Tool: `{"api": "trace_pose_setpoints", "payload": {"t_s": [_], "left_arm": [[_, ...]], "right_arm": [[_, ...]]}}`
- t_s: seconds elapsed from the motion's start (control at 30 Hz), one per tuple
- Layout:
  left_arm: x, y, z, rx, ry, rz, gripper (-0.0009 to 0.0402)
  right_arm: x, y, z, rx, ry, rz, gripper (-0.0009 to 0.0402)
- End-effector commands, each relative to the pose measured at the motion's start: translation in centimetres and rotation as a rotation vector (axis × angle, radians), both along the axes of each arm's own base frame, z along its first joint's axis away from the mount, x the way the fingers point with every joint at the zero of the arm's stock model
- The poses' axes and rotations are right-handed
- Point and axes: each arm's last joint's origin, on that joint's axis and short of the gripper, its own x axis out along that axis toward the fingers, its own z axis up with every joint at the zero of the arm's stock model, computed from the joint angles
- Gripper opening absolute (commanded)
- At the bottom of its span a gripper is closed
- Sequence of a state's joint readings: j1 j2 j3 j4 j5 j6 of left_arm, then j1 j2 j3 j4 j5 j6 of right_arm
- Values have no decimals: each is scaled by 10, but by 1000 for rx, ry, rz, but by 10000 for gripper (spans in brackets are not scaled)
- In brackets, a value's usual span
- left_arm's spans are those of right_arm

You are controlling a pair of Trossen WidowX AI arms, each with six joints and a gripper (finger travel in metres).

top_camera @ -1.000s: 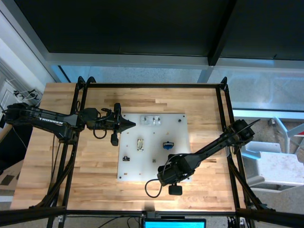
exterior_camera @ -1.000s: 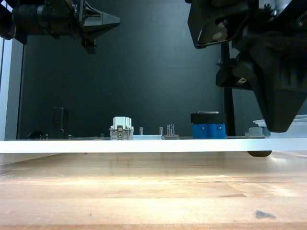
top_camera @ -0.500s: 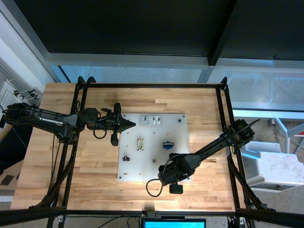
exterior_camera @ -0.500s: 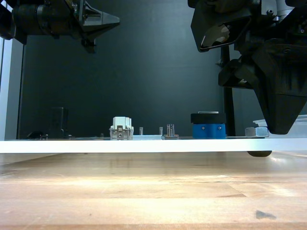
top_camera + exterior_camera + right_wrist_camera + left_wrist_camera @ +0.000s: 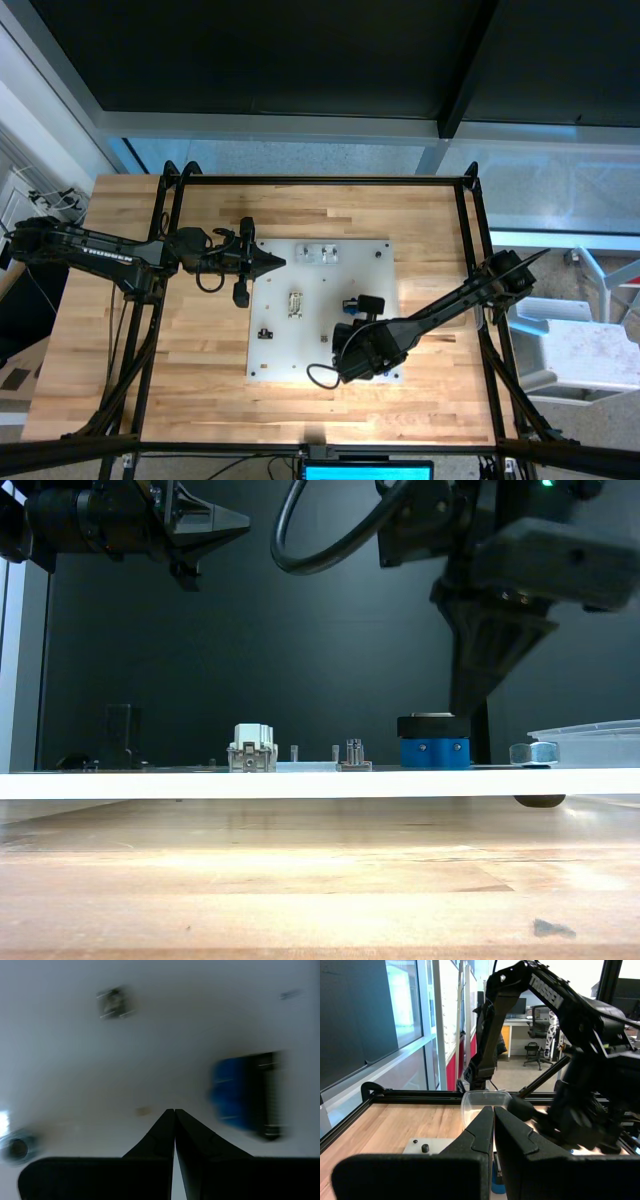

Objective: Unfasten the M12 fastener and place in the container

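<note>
The M12 fastener [image 5: 533, 752] is a small silver nut at the white board's [image 5: 200, 783] near right edge, in front of the clear container [image 5: 590, 742]. I cannot tell whether it is on its stud. It also shows blurred as a ring with a dark centre, the nut [image 5: 17, 1147]. My right gripper [image 5: 468, 705] points down just above the blue connector block [image 5: 434, 750], left of the nut and apart from it. That right gripper [image 5: 174, 1110] is shut with nothing between its fingers. My left gripper [image 5: 272, 262] hangs shut over the board's far left edge.
On the board stand a white connector [image 5: 252, 750], a small silver post [image 5: 354, 752] and the blue connector block [image 5: 240, 1095]. The right arm [image 5: 440, 312] crosses the board's right side and hides the container in the high view. The left arm [image 5: 100, 250] is stretched along the table's left.
My right gripper has turned at the wrist and swung left and away from the near right edge towards the blue block, uncovering the silver nut in the low view. The left arm has not moved.
</note>
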State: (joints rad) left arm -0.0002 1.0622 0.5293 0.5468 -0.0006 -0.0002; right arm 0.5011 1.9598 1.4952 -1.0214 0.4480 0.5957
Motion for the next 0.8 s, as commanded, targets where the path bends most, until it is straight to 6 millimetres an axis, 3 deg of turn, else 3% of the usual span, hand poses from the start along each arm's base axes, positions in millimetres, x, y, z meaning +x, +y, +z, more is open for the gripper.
{"api": "trace_pose_setpoints", "payload": {"t_s": [0.03,0.2,0.53,0.8], "left_arm": [[0,0,0,0,0,0,0],[0,0,0,0,0,0,0],[0,0,0,0,2,0,0],[0,0,0,0,0,0,0]], "right_arm": [[-1,3,3,39,10,10,0],[-3,5,3,134,58,20,0],[2,20,5,482,108,85,0],[3,20,-5,494,115,124,0]]}}
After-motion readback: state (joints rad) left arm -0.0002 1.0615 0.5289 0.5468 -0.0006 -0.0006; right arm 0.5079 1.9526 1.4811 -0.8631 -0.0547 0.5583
